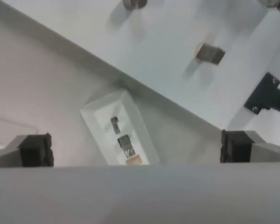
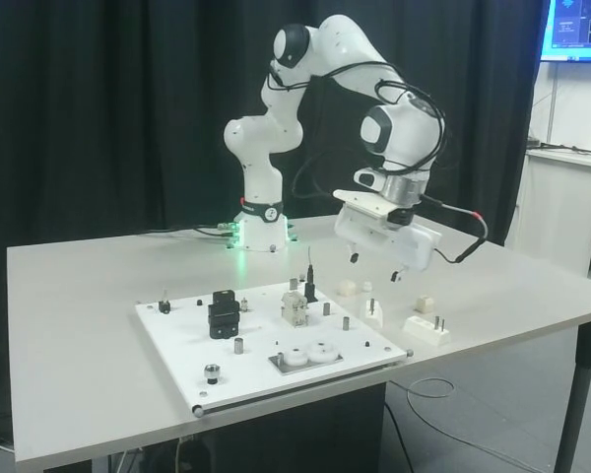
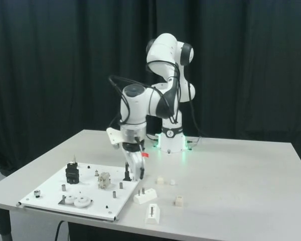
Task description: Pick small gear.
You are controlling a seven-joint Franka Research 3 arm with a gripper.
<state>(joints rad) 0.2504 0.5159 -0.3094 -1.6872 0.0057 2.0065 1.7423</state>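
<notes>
White small gear (image 2: 295,358): lay beside the bigger gear (image 2: 322,350) on our board's (image 2: 177,335) front edge, untouched.
Gripper (image 2: 373,267): fingers apart, empty, hovering well apart from it, over the small blocks (image 2: 426,328).
Our judgement: approach not yet begun.

white arm (image 2: 325,59), grey table (image 2: 79,286), white board (image 2: 177,340), white gears (image 2: 308,355), black curtain (image 2: 108,108), green base light (image 2: 238,233)

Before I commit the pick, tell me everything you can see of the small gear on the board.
The small gear is a white toothed disc, plastic by its look, lying flat on a grey plate near the front edge of the white board. It sits close beside a larger white gear; whether their teeth mesh is unclear. Nothing grips it: the gripper hangs in the air well away.
</notes>
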